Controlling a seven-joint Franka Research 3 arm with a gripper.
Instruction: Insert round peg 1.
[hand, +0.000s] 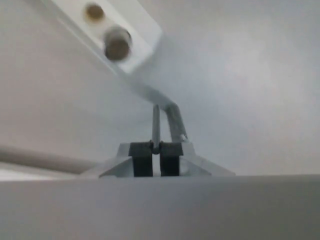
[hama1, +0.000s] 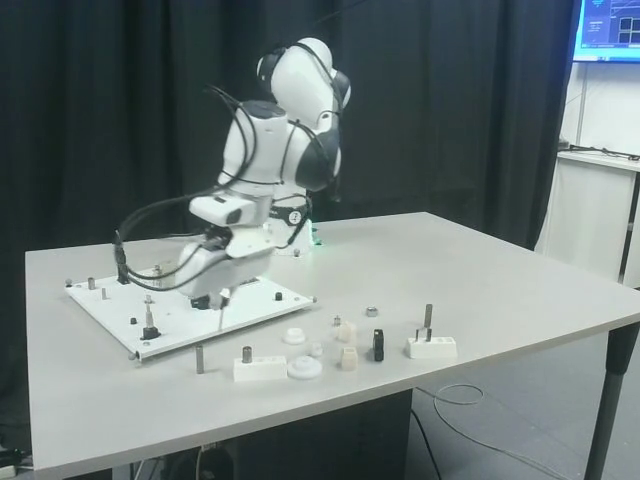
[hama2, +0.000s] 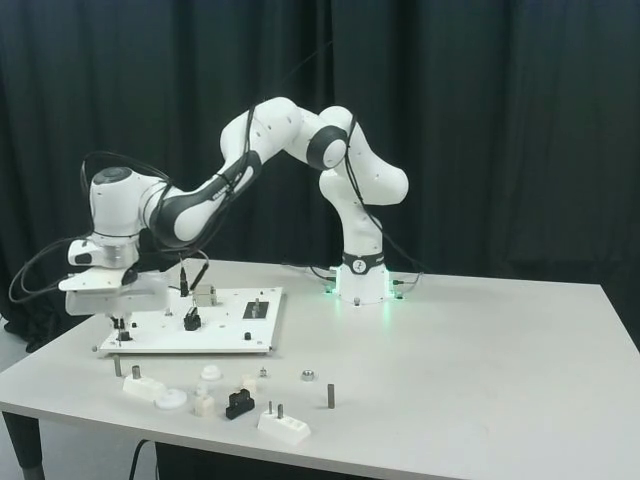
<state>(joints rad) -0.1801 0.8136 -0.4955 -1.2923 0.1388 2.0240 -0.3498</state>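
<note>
My gripper (hand: 156, 150) is shut on a thin grey round peg (hand: 156, 125) that points straight down from between the black fingers. In the room views the gripper (hama1: 214, 297) (hama2: 118, 322) hangs just above the front edge of the white board (hama1: 262, 307) (hama2: 235, 338), with the peg (hama1: 220, 312) below it. A white block (hand: 131, 31) with a round hole and a thick grey peg (hand: 117, 44) standing in it lies on the table beyond the gripper.
In front of the board stand a loose upright peg (hama1: 199, 358), the white block (hama1: 262, 369), white discs (hama1: 304, 369), a black piece (hama1: 378, 345) and another white block with pegs (hama1: 432, 347). Small posts and fixtures (hama1: 149, 326) stand on the board.
</note>
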